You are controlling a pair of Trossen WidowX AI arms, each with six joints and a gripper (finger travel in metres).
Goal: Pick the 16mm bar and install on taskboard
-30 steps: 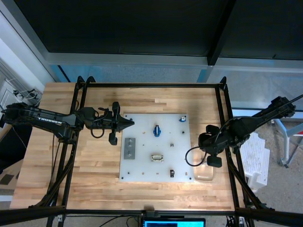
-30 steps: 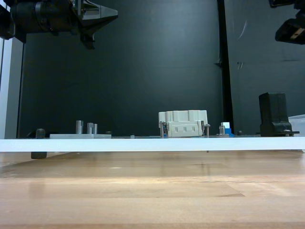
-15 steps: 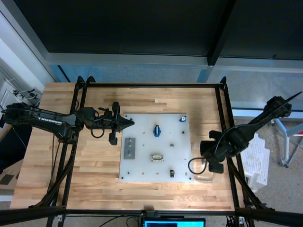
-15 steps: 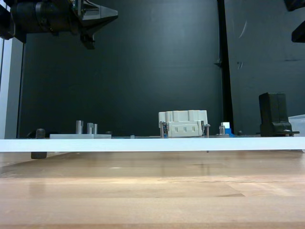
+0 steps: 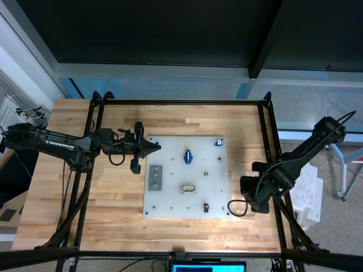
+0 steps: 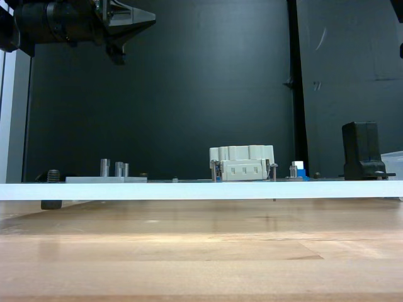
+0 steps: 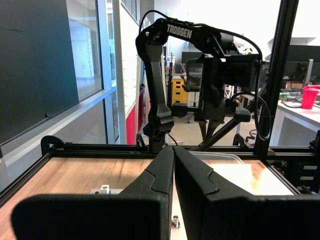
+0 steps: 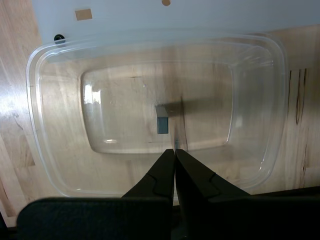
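The 16mm bar (image 8: 162,124), a tiny dark grey piece, lies in the middle of the clear plastic tray (image 8: 60,165), a little ahead of my right gripper's tips. My right gripper (image 8: 175,150) hangs above the tray, shut and holding nothing. In the high view the right gripper (image 5: 249,187) is just off the right edge of the white taskboard (image 5: 170,198). My left gripper (image 5: 156,146) hovers shut over the board's far left corner, high above it in the low view (image 6: 150,19). The left gripper (image 7: 173,148) holds nothing.
On the board stand a grey metal block (image 5: 155,177) with pegs (image 6: 104,168), a blue knob (image 5: 188,156), a beige connector (image 6: 242,163) and a black part (image 6: 362,151). The black frame posts (image 5: 272,164) border the table. The tray (image 5: 237,211) sits between board and right post.
My right arm has swung toward the near edge and lowered over the tray, leaving the low view. The left arm has stayed still.
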